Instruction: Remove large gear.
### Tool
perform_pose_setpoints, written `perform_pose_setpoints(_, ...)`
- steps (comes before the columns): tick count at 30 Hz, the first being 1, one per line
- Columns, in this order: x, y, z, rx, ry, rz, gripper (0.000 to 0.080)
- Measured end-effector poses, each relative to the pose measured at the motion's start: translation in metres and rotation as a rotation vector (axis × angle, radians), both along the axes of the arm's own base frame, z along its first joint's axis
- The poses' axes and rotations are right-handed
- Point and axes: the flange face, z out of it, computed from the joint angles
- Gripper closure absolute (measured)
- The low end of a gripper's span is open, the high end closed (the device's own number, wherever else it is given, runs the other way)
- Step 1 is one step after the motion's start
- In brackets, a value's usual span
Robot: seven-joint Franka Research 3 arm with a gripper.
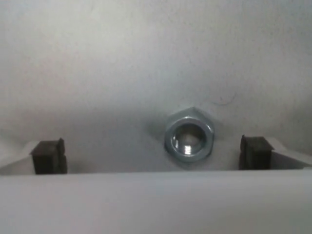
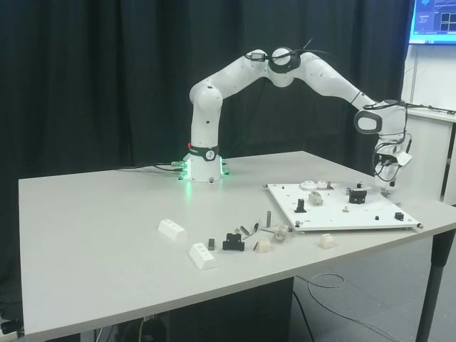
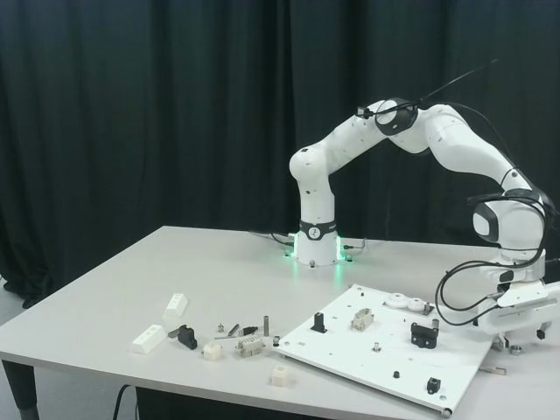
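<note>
Gripper (image 1: pixel 152 157) open over a nut (image 1: pixel 189 138), off the board (image 2: pixel 342 214); should travel back to the gear (image 2: pixel 310 186) first.

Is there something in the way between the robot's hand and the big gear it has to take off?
Nothing visible blocks it. The gripper hangs over a metal nut on the table, off the far edge of the white board. The gears sit on that board's far side, and only bare board lies between.

No readable text anywhere (screen content illegible).
</note>
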Motion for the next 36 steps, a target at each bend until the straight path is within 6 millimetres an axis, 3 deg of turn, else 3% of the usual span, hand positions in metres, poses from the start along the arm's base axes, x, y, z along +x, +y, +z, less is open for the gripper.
perform_pose_setpoints(36,0.016,0.000,0.019,0.007,0.002,-0.013,0.0003)
